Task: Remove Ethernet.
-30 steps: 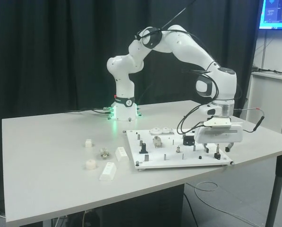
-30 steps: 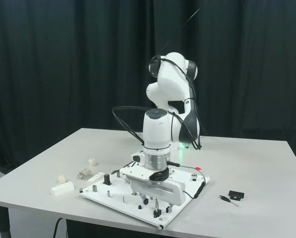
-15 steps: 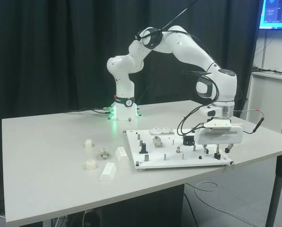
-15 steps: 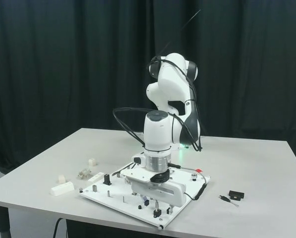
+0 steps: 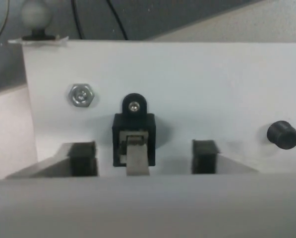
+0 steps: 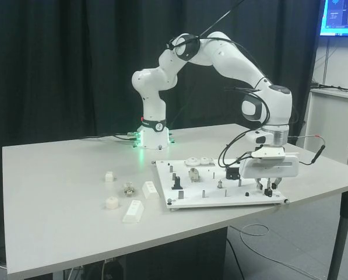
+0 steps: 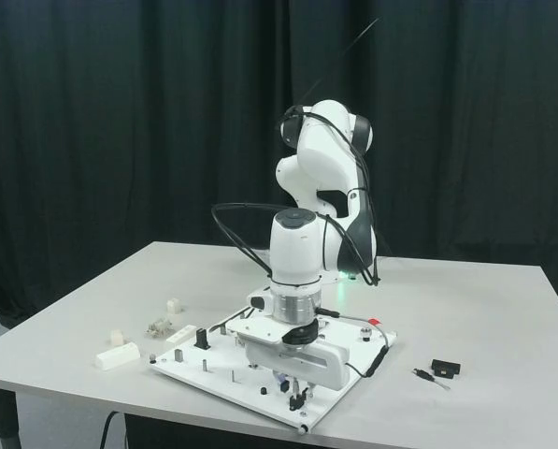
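Ethernet plug (image 5: pixel 134 144) between open gripper (image 5: pixel 144 157) fingers

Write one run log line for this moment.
arm: over white board | gripper: open, astride Ethernet socket | plug: not yet gripped

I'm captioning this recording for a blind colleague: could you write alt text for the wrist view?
Looking down past the open pincer, a black Ethernet socket with a plug in it sits between the two black fingertips on a white board. A hex nut and a black knob are on the board to either side of it.
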